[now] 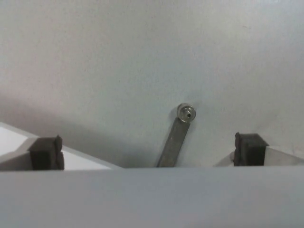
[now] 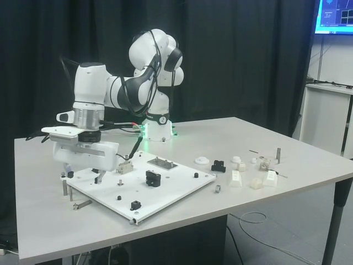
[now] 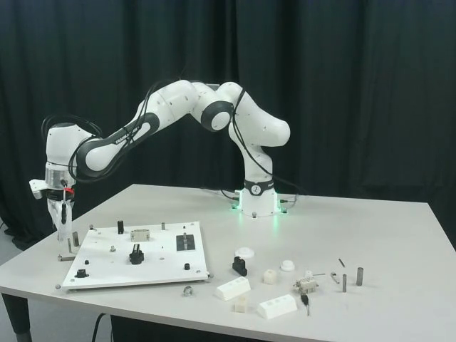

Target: Remove round peg 3.

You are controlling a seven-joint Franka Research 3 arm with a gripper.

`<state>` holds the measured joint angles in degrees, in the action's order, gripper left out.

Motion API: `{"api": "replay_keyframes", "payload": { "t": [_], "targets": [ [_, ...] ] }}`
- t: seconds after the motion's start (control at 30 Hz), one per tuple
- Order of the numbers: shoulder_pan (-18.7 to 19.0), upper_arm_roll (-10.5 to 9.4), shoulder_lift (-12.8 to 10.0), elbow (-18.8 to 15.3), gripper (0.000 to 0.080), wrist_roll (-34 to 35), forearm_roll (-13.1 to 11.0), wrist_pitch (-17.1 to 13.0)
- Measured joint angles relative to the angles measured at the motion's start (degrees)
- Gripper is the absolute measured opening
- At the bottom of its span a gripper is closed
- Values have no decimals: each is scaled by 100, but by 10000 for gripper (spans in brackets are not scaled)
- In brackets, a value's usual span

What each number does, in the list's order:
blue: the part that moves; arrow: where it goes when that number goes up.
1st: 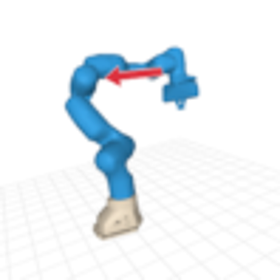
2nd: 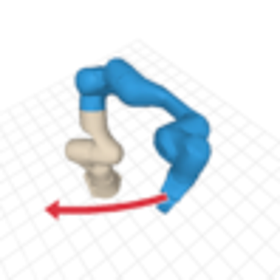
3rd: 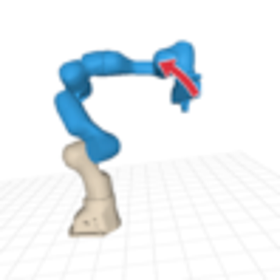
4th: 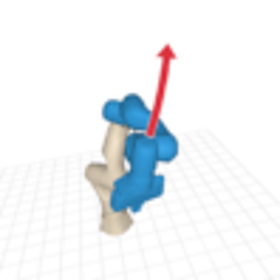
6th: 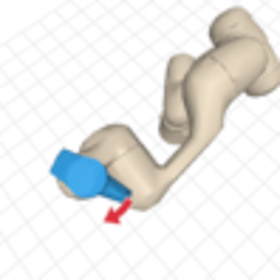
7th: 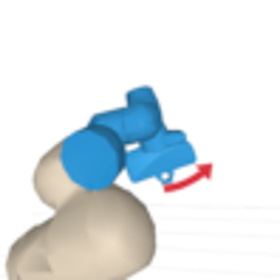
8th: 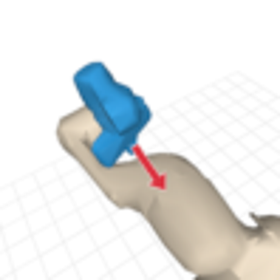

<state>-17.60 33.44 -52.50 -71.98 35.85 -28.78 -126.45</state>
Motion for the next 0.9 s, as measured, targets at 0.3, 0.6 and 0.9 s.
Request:
{"api": "replay_keyframes", "payload": {
  "t": [0.3, 0.6, 0.9],
  "targets": [
    [24, 1, 80, 0, 800, 0, 179, 252],
    [139, 46, 268, -18, 800, 3, 298, 937],
    [430, 266, 446, -165, 800, 194, 372, 1539]
  ]
}}
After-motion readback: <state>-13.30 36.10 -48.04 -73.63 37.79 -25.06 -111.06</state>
